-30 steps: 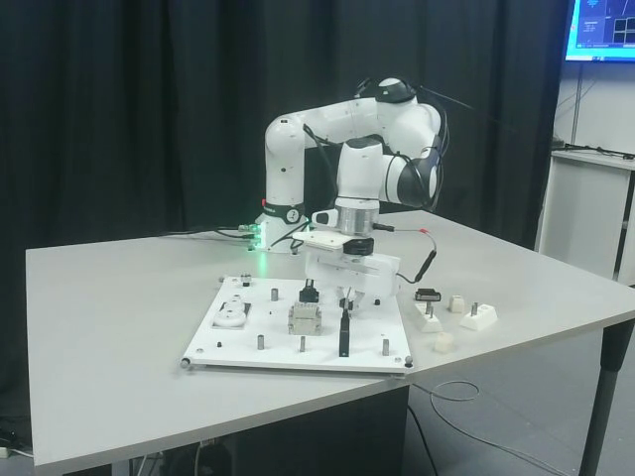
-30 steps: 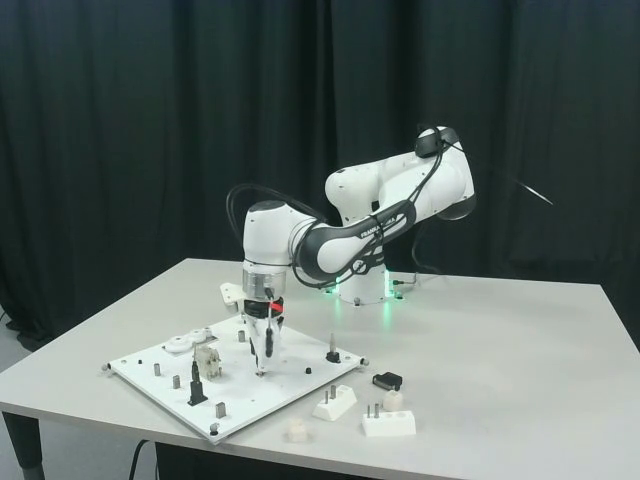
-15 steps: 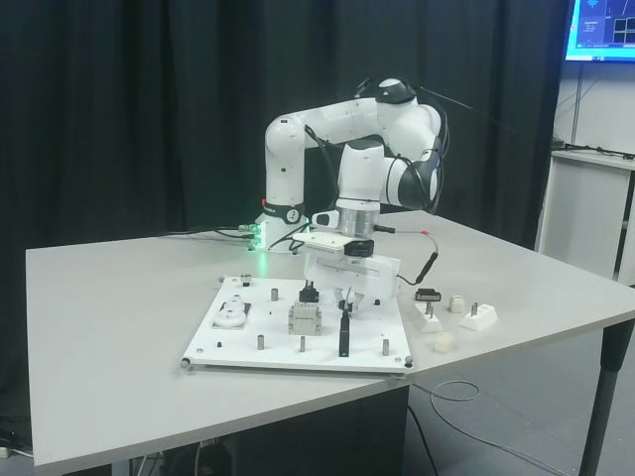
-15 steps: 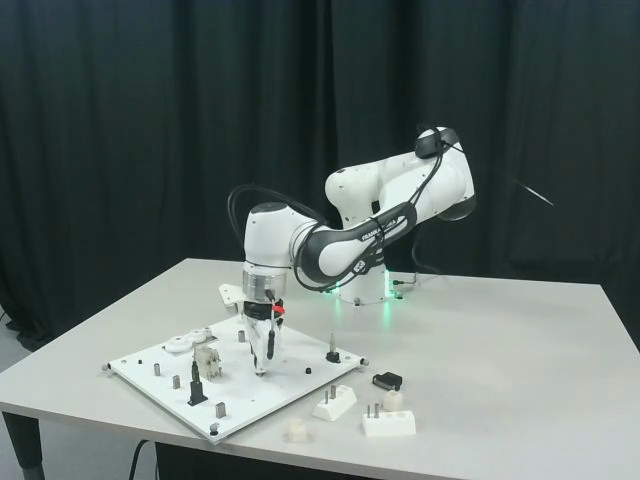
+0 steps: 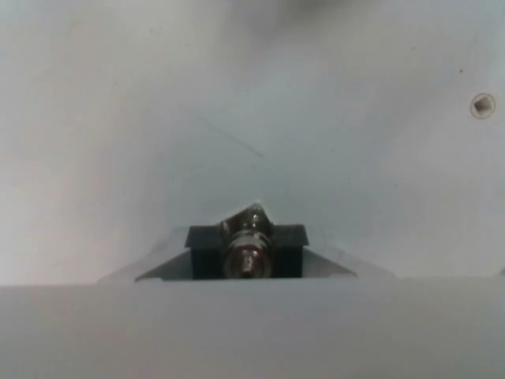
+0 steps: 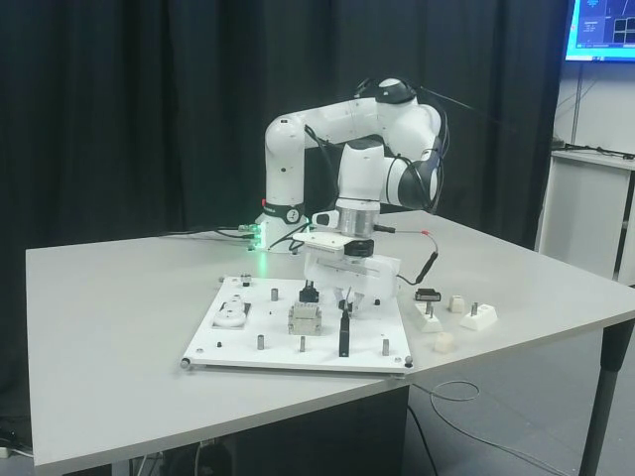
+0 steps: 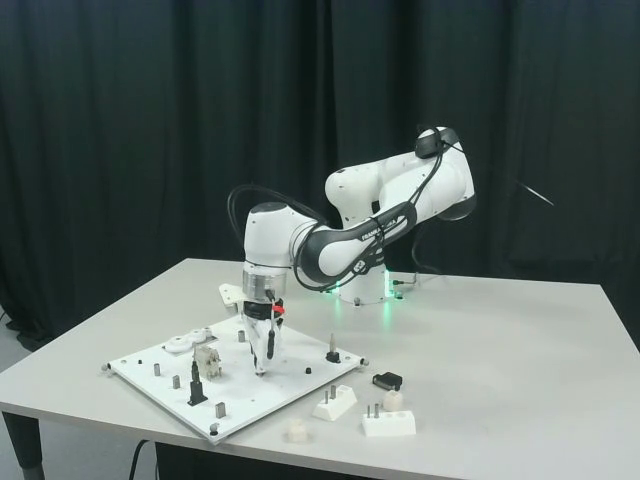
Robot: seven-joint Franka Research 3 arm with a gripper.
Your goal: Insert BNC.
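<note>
- My gripper [image 7: 262,362] points straight down over the middle of the white board [image 6: 243,342], close to its surface, with the wrist directly above.
- Jaw state: I cannot tell from any view how far apart my jaws stand. A slim dark piece runs down from them to the board in both room views, and I judge that I am holding the BNC plug there, though the grasp itself is not resolved.
- Task's thing: the BNC socket [image 5: 247,251], a metal barrel in a black square mount, shows in the wrist view directly beneath my wrist, its bore facing up toward the camera.
- Deciding relation: the socket's long axis stands upright off the board and lines up with my own downward axis. I judge the coming move to be a straight descent along that line, with a twist to lock the bayonet if the plug seats.
- Count on the board, first room view: one grey block fixture [image 6: 306,318], one white round fixture [image 6: 232,315] near the left edge, and several short upright pegs.
- Count off the board, on the grey table [image 6: 109,327] beyond the board's right edge: three white blocks [image 6: 478,316] and one small black part [image 6: 429,295].
</note>
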